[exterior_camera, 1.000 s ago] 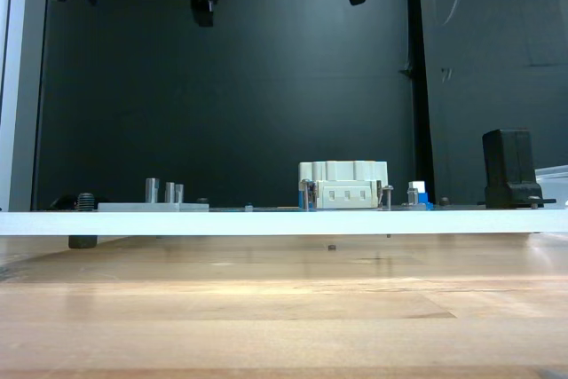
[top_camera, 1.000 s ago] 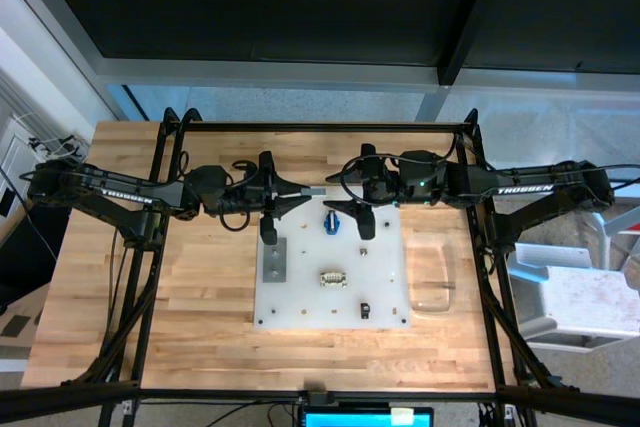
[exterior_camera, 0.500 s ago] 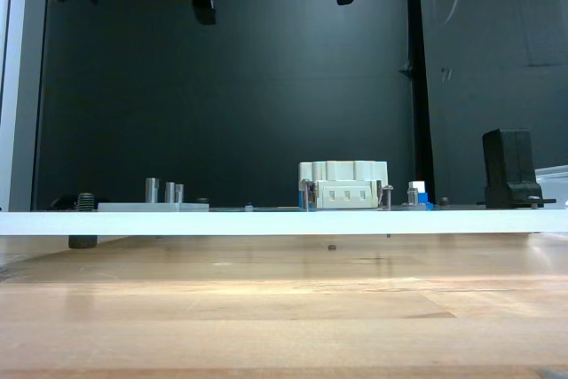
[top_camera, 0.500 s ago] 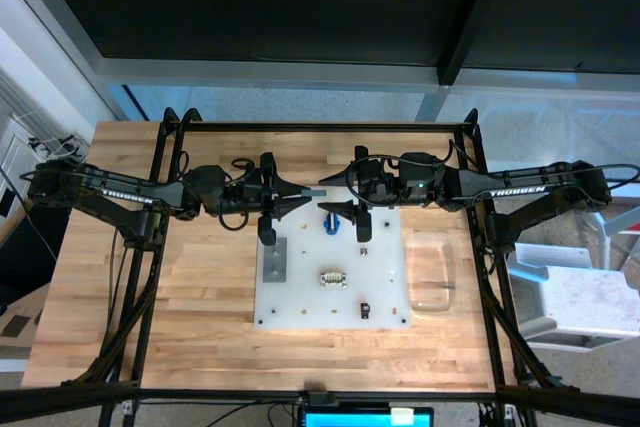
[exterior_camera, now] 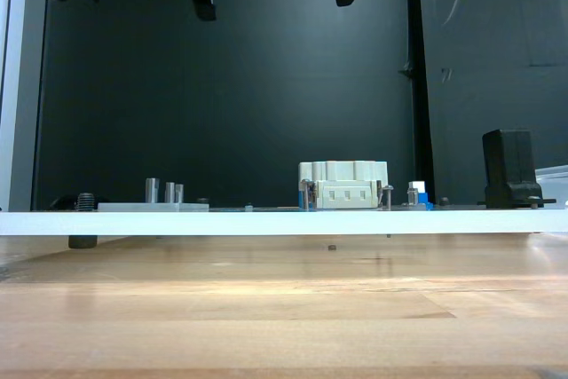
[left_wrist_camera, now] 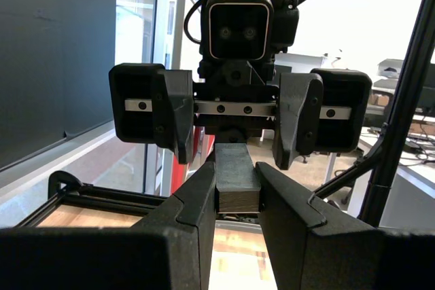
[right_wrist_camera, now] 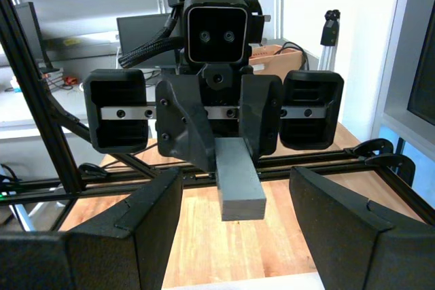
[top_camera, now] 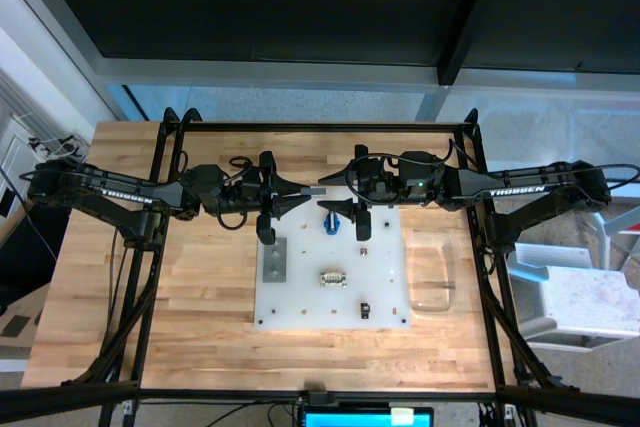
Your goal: Pick the 16mm bar and place in it's hole on the taskboard
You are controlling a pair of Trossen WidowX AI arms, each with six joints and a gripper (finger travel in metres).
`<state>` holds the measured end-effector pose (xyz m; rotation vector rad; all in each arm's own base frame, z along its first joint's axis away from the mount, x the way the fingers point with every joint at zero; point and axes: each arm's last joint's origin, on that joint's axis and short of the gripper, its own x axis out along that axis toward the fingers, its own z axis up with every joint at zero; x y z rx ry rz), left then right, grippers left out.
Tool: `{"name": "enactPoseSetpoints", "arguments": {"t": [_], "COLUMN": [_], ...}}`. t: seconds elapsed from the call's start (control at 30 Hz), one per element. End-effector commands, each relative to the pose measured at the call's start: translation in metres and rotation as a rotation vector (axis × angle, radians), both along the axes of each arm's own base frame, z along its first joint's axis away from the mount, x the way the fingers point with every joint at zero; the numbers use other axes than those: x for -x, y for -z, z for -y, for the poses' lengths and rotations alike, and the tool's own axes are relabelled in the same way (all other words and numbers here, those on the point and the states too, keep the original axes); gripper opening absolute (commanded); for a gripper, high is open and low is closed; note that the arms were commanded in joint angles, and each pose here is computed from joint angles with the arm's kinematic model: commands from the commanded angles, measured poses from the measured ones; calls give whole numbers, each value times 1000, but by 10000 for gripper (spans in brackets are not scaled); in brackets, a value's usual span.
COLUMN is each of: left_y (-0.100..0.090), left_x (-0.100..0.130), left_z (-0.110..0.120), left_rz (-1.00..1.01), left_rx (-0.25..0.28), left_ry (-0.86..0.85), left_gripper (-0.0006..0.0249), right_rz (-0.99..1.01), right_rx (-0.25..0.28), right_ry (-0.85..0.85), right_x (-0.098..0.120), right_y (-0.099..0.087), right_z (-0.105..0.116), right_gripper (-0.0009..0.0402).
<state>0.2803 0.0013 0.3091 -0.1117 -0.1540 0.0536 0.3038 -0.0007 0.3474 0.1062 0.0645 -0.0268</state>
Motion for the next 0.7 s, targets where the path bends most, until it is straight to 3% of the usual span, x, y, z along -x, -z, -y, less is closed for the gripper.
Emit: {"name": "enactPoseSetpoints", "arguments": {"t": [0.03,0.33,0.7], "left_y": [0,0,0], "left_x": [0,0,0], "left_z": [0,0,0], "left_rz": [2,2,1], "left_rx": [4,12,16], "left_ry": [1,1,2], "left_gripper": [40,40,40], "right_rz": [-2,-7,2], "right_rx": [-2,-17,-14], "right_ry": [-6,-39,-63], "right_x": [0,-1,-1], "right_y": [0,2,0], "right_z": [0,2,2], "right_gripper": [197,96,32]}}
